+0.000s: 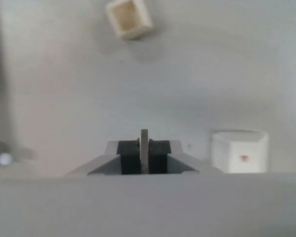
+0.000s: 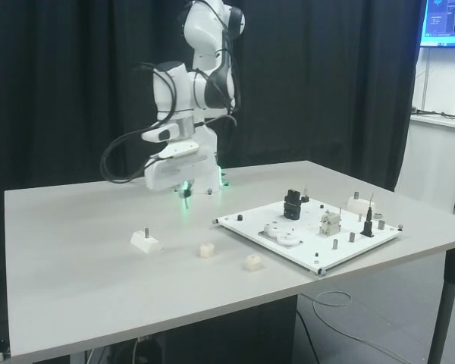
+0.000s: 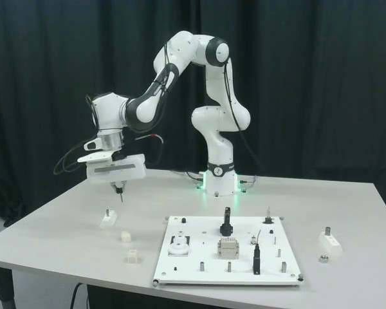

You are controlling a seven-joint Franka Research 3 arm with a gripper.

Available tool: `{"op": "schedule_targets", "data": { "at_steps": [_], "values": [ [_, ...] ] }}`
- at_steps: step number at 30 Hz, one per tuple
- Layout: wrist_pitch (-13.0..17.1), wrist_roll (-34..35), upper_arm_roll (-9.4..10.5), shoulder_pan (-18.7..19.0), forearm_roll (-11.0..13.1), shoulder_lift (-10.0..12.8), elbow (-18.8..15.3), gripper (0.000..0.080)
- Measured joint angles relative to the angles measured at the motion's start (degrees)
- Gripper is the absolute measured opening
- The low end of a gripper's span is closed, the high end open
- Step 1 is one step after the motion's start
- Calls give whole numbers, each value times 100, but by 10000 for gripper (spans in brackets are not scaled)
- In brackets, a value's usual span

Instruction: Insert square peg 1.

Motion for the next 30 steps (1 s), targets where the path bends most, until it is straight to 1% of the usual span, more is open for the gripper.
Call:
{"op": "schedule_targets", "data": {
  "at_steps": [6, 12, 19, 23, 30],
  "values": [
    [-226, 547, 6, 353, -113, -289, -134, 32],
    [-348, 1282, 21, 813, -335, -600, -303, 32],
    [-421, 2279, 83, 1377, -744, -948, -470, 32],
    [-490, 2873, 159, 1664, -1006, -1124, -539, 32],
    [-634, 3872, 355, 2072, -1359, -1328, -570, 32]
  ]
}}
